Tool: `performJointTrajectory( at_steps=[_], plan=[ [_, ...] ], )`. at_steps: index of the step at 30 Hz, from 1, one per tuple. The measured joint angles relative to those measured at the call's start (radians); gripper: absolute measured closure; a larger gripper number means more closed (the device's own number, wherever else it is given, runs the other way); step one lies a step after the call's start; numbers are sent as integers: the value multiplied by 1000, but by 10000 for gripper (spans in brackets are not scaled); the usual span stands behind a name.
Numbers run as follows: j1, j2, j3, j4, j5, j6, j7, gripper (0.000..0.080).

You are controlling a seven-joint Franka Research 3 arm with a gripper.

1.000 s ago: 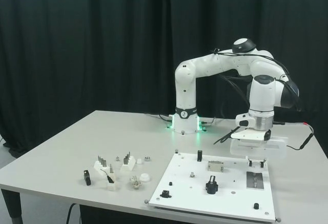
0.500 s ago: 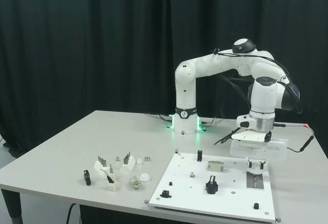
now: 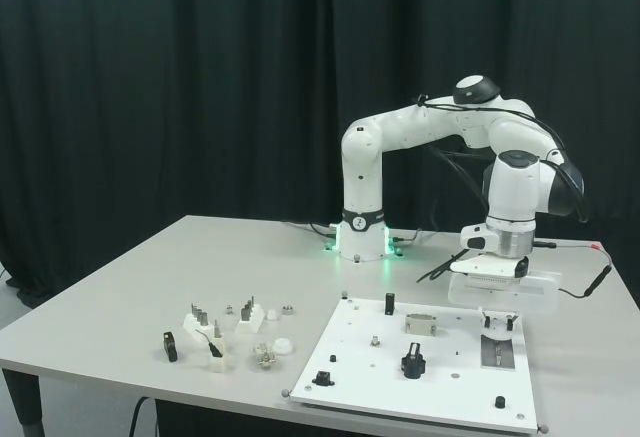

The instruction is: Insert large gear.

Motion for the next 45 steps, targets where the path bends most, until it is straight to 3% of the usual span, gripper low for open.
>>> performJointTrajectory(
  at_steps=[27, 45],
  plan=[
    [-1, -2, 10, -3, 1, 28, 11, 473],
    [-10, -24, 23, -10, 3, 39, 11, 473]
  ],
)
